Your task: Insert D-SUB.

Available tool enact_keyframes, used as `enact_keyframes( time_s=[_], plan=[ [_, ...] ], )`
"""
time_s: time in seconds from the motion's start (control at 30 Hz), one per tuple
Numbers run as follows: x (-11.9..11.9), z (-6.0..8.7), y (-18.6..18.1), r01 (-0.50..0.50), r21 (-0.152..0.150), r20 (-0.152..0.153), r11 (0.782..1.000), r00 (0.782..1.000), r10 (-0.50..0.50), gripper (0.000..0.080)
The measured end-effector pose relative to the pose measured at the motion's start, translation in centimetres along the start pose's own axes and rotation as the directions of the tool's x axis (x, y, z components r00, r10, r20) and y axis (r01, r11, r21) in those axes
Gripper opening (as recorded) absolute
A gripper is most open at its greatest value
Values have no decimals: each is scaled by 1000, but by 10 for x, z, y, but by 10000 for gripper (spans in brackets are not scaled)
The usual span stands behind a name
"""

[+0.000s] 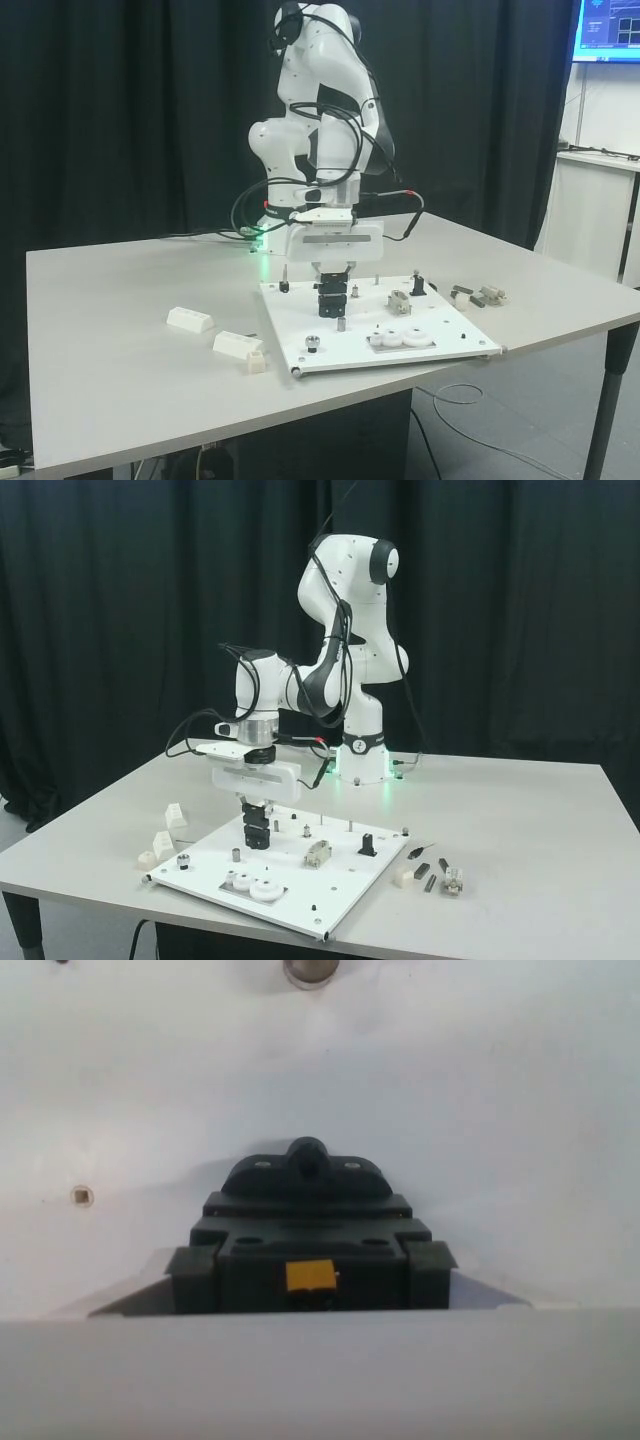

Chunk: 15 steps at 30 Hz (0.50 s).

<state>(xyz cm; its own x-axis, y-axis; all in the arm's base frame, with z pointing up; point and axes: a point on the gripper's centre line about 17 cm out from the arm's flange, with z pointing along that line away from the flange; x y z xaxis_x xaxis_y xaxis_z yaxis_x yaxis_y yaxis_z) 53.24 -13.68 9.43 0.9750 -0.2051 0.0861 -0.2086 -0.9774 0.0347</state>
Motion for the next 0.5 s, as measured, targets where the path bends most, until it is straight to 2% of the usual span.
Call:
enact_keyframes(
  time_s=[0.5],
  plan=[
    [2, 1, 0, 6, 1, -13, 1000, 1000, -6, 384]
  ],
)
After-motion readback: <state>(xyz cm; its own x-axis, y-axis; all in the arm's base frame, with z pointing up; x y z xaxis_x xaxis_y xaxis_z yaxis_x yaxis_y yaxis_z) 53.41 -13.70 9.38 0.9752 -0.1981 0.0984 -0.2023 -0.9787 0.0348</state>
